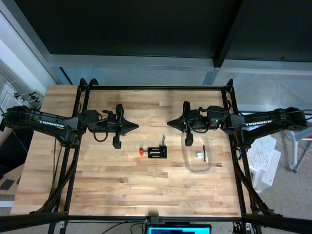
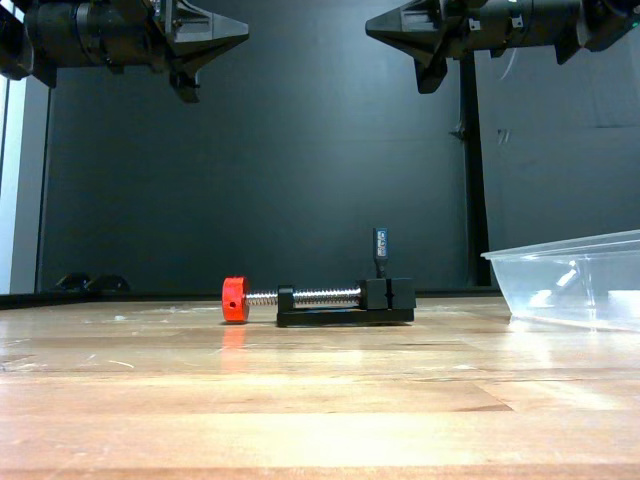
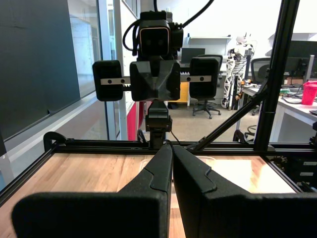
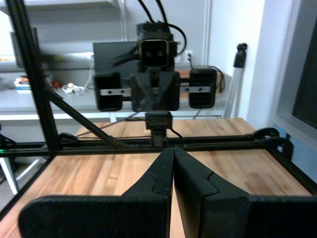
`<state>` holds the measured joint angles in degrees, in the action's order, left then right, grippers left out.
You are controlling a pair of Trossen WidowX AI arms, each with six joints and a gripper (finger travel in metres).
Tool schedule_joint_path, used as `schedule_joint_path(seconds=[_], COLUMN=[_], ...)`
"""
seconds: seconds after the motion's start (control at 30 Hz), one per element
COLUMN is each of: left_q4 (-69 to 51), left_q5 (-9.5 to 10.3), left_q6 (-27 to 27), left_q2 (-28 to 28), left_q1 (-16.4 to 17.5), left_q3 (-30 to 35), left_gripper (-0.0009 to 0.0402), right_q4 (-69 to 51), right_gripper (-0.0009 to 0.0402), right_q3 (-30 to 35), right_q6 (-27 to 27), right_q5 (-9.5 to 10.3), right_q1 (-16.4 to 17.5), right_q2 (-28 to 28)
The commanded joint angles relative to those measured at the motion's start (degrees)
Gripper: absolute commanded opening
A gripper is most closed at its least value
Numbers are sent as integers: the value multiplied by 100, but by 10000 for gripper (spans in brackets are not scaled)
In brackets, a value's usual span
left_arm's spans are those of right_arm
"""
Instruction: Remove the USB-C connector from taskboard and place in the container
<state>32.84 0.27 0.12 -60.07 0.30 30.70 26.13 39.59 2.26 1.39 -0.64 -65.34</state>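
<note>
The taskboard [image 1: 154, 152], a small black block with a red-orange knob [image 2: 234, 299], lies mid-table. A thin grey pin [image 2: 380, 250] stands upright at its right end. Right of it sits the container [image 1: 191, 163], a clear tray [image 2: 600, 260]. Inside it lies the USB-C connector [image 1: 204, 152], a slim black stick beside a small white cube [image 1: 199, 155]. My left gripper [image 1: 136, 126] hovers high, behind and left of the taskboard, shut and empty [image 3: 172, 148]. Facing it, my right gripper [image 1: 168, 123] hangs high behind the tray's left end, also shut and empty [image 4: 173, 150].
A black metal frame [image 1: 156, 88] borders the wooden table [image 1: 122, 190]. A laptop screen [image 1: 178, 228] sits at the near edge. Both arms hang well above the tabletop [image 2: 300, 400].
</note>
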Motion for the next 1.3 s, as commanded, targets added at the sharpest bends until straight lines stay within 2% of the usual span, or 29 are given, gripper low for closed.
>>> schedule_joint_path(seconds=[0.03,0.57,0.77,1.3], left_q4=[0,0,0,0], left_q5=[-2,-2,-2,-2], left_q6=[0,0,0,0], left_q2=[-2,-2,-2,-2], left_q1=[0,2,0,0], left_q3=[0,0,0,0], left_gripper=[0,0,0,0], right_q4=[157,308,334,354], right_gripper=[0,0,0,0], right_q3=[-127,-319,-461,-463], right_q6=[22,0,2,37], right_q5=[-11,-33,-157,-157], right_q1=[4,31,28,31], right_q2=[9,118,197,197])
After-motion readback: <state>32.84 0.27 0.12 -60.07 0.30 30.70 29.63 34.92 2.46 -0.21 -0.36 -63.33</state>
